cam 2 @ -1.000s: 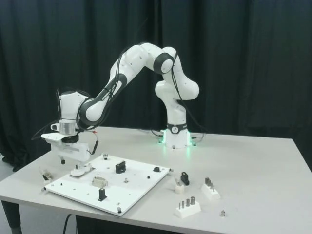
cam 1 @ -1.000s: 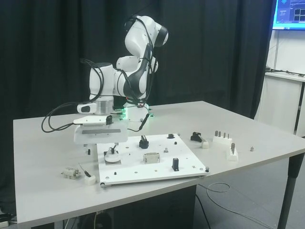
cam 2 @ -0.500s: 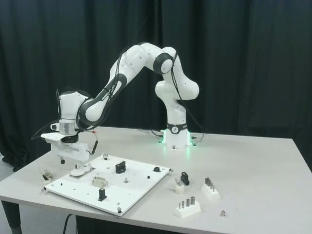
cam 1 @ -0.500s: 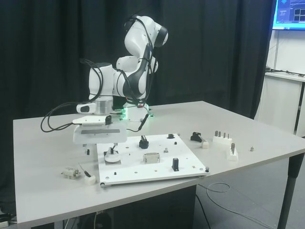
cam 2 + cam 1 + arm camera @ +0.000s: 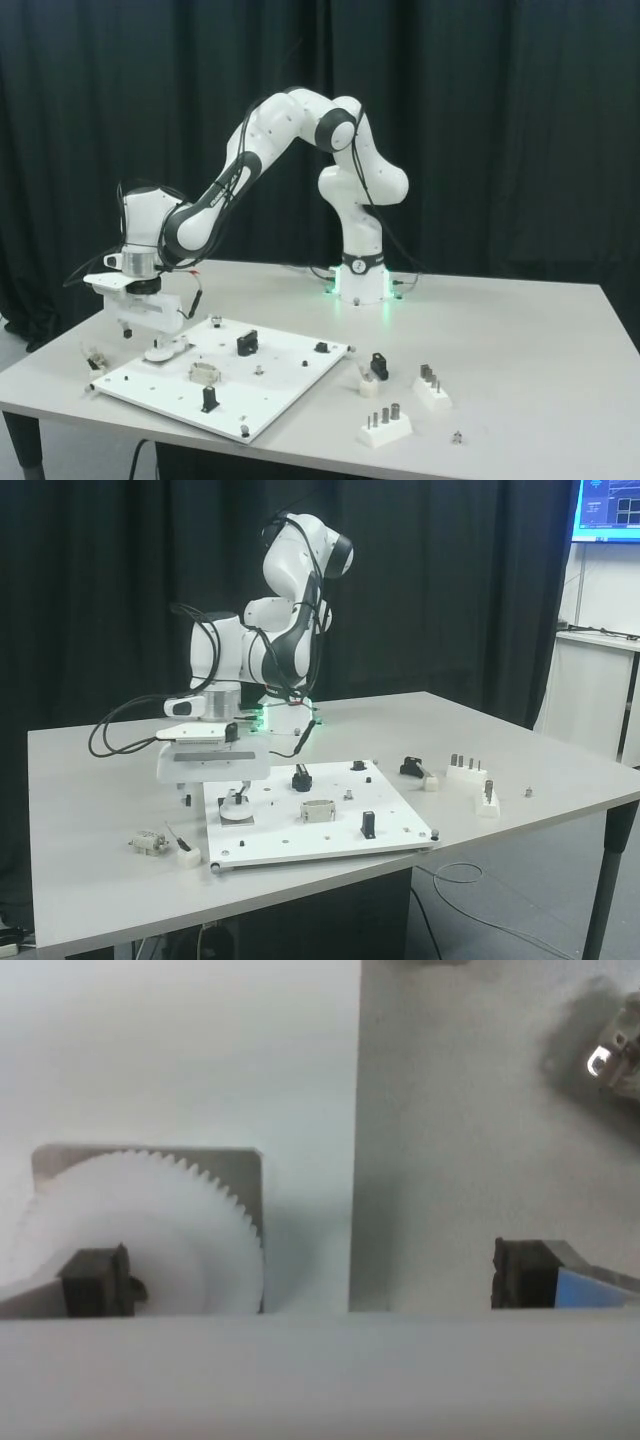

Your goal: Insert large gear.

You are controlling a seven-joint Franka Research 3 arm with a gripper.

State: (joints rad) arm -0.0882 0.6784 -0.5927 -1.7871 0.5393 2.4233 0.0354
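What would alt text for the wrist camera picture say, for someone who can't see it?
A white toothed large gear lies in a grey recess of a white board, under the open gripper. One black fingertip overlaps the gear; the other is over the grey table.

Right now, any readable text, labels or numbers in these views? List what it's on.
No text can be read in any view.
Monitor at the first room view's upper corner: shows light lines of content, too small to read.
White board, large gear, arm: no markings visible.
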